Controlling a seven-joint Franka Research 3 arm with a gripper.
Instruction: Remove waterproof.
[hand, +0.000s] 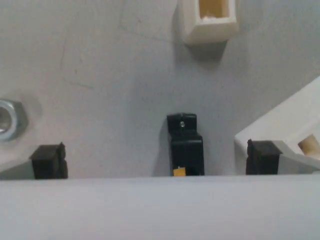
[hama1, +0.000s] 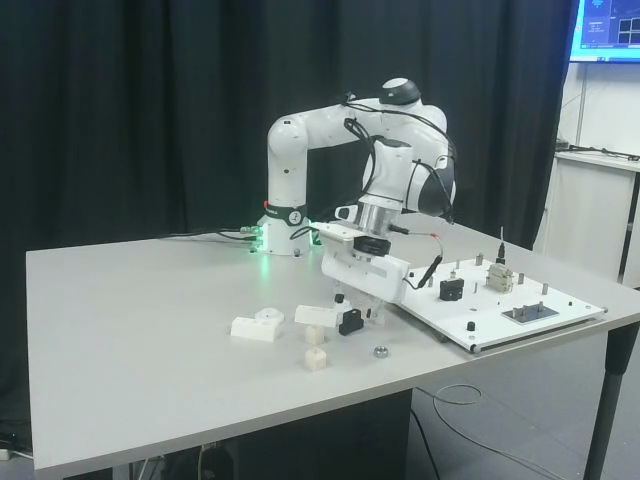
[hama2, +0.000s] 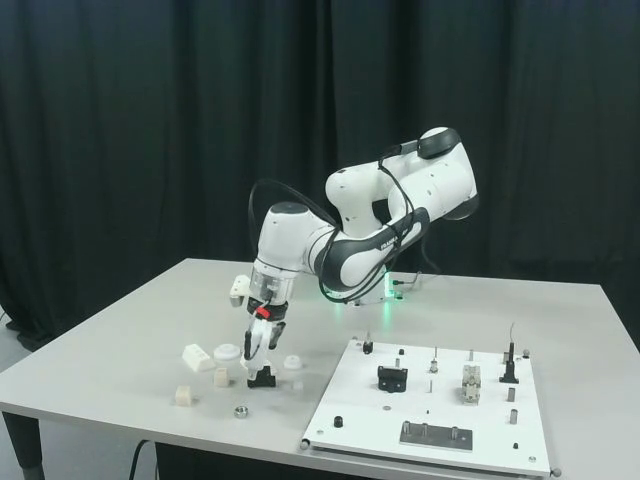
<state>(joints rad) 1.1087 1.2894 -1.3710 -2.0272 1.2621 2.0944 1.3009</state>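
Note:
A small black waterproof connector (hand: 185, 149) lies on the grey table, also seen in the first room view (hama1: 350, 322) and the second room view (hama2: 263, 379). My gripper (hand: 155, 160) hangs just above it and is open. Its two black fingertips (hand: 48, 162) stand wide apart, one on each side of the connector, and neither touches it. From the room cameras the gripper (hama1: 356, 300) (hama2: 261, 350) points down at the table, just off the white board's near corner.
A white hollow block (hand: 207, 17) (hama1: 315, 358) and a metal nut (hand: 7, 119) (hama1: 380, 351) lie close by. A white part (hand: 287, 127) sits beside one fingertip, another white piece (hama1: 257, 326) further off. The white assembly board (hama1: 530, 325) (hama2: 350, 400) carries several fixtures.

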